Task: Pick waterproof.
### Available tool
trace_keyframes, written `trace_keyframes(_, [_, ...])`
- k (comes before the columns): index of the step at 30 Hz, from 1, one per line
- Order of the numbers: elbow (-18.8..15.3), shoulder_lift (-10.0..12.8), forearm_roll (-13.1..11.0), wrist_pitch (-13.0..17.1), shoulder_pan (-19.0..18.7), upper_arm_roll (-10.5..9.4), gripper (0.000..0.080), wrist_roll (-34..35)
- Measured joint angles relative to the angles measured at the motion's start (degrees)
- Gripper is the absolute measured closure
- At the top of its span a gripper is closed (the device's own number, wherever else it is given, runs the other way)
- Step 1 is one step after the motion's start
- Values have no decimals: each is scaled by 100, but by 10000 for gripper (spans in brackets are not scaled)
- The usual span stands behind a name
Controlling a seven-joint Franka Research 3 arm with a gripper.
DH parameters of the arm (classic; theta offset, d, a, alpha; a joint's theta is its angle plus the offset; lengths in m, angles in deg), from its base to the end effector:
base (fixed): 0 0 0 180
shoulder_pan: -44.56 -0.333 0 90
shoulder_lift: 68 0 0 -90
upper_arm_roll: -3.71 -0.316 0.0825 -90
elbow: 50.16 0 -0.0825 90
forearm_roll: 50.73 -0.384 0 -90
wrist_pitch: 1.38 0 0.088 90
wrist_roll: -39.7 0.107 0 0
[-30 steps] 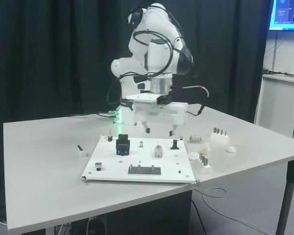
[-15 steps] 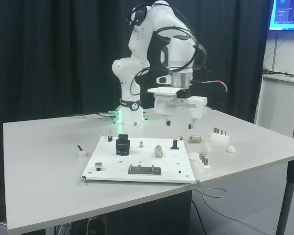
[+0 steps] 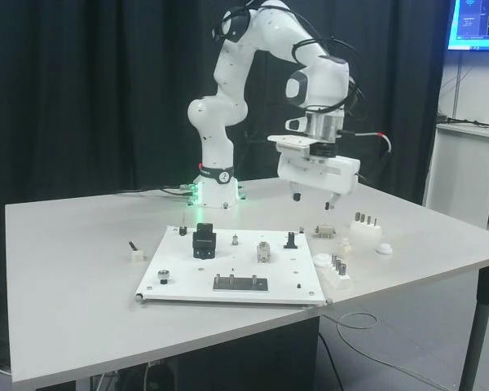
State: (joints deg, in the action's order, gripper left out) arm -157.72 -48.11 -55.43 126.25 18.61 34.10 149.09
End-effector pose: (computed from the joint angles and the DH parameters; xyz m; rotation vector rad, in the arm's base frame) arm 0.6276 -0.0257 0.3547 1.6765 -2.6241 0.1816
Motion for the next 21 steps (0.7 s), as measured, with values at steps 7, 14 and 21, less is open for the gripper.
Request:
trace_keyframes(7, [-83,-151,73,-211,-95,-25,3,545])
trace_keyframes(14, [-183,-361,73,-540,-170,-81,3,1084])
trace_keyframes(21, [-347,-568,66,-733,-359,-85,3,1617])
